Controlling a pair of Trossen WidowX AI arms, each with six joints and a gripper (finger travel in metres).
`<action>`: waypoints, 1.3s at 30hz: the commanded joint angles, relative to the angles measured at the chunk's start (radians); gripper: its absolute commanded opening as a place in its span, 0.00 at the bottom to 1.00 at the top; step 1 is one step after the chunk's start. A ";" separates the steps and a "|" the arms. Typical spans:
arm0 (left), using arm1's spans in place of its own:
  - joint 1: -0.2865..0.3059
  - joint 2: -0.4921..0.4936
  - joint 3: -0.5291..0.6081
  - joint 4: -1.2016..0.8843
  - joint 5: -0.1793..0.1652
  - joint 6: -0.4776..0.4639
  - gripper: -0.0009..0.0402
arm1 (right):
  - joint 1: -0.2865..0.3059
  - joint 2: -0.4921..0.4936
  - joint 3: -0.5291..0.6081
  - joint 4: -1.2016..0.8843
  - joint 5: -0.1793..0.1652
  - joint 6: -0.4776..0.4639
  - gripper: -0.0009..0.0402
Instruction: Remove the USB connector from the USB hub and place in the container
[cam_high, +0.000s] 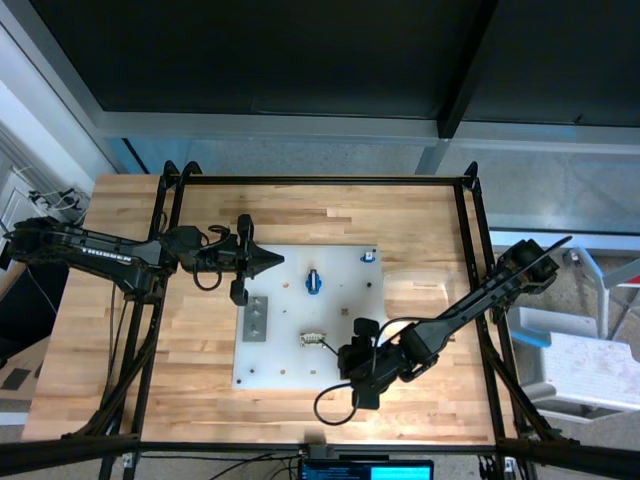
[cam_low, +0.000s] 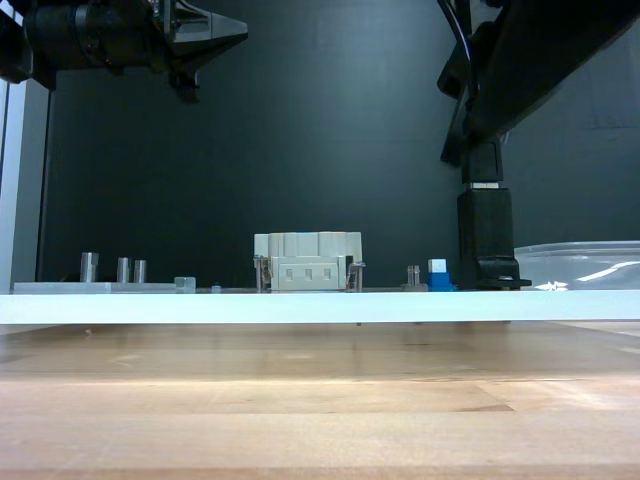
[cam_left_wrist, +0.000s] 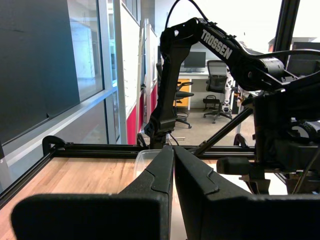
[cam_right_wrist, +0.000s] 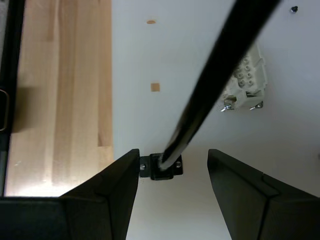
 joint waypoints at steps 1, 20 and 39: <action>0.000 0.000 0.000 0.000 0.000 0.000 0.02 | 0.000 0.015 -0.003 -0.002 0.000 0.000 0.44; 0.000 0.000 0.000 0.000 0.000 0.000 0.02 | 0.000 0.014 0.002 -0.009 0.003 -0.025 0.12; 0.000 0.000 0.000 0.000 0.000 0.000 0.02 | 0.001 0.017 0.010 -0.019 0.017 -0.075 0.02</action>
